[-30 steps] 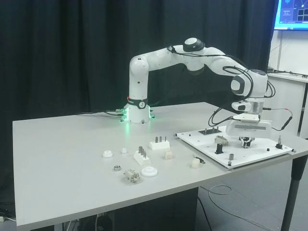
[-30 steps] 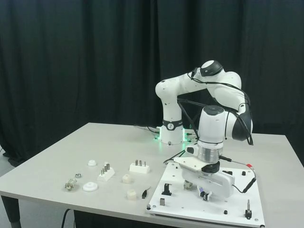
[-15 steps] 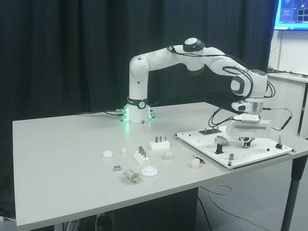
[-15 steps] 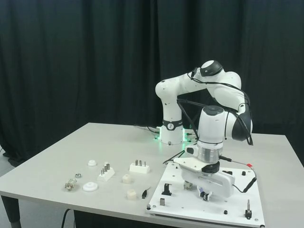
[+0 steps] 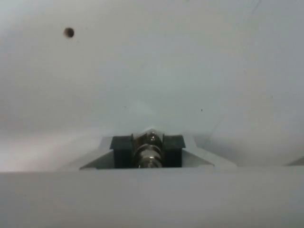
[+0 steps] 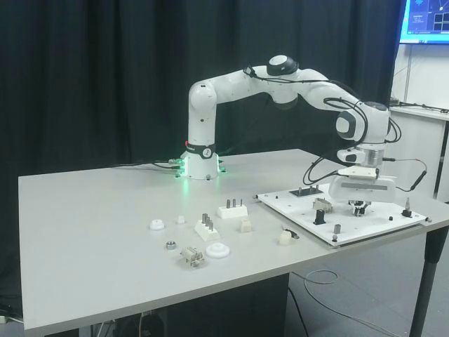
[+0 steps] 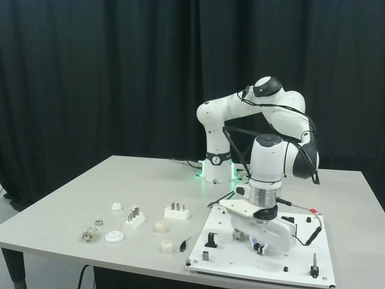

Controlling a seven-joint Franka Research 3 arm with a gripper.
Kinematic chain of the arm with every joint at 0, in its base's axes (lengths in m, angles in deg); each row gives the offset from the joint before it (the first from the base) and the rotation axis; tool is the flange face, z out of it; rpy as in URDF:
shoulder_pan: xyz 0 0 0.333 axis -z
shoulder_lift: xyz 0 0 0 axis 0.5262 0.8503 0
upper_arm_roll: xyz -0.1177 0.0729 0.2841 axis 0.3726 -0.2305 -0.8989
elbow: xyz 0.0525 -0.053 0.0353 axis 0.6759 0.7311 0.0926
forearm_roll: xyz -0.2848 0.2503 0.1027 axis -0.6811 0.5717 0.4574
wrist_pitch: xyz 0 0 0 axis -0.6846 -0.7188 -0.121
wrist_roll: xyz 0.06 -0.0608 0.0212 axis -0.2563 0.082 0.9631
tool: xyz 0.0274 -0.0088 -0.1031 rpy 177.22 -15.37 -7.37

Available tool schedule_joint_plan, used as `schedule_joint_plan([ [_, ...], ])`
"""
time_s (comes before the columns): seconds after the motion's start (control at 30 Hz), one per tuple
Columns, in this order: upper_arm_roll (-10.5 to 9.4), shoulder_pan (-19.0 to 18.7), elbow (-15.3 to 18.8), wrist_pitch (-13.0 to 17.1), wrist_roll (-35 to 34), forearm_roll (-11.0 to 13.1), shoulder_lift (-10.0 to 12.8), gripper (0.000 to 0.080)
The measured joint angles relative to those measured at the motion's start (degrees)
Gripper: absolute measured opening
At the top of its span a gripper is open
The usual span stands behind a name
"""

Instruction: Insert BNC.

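- The flat grey table [image 6: 91, 210] carries the white jointed robot arm [image 6: 280, 81], bolted at its green-lit base.
- A flat white assembly board [image 7: 301, 268] lies beneath the gripper [image 6: 359, 206].
- The small metal BNC connector [image 5: 149, 151] sits clamped between the gripper's black fingers [image 5: 122, 152], down at the board.

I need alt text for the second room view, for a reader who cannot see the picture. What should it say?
A white robot arm bends down over a white board at the near edge of a grey table, its gripper just above the board. Several small white and metal parts lie on the table beside the board, before a black curtain.
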Motion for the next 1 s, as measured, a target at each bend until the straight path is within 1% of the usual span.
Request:
schedule_joint_plan([
  [0.2, 0.00, 0.00, 0.02, 0.00, -2.19, 0.00, -0.02, 0.0125],
  [0.47, 0.02, 0.02, 0.08, -0.10, -8.92, 0.00, -0.06, 0.0125],
  [0.7, 0.04, 0.09, 0.08, -0.28, -12.70, 0.00, -0.11, 0.0125],
  [1.0, 0.04, 0.13, 0.08, -0.43, -21.92, -0.04, -0.11, 0.0125],
])
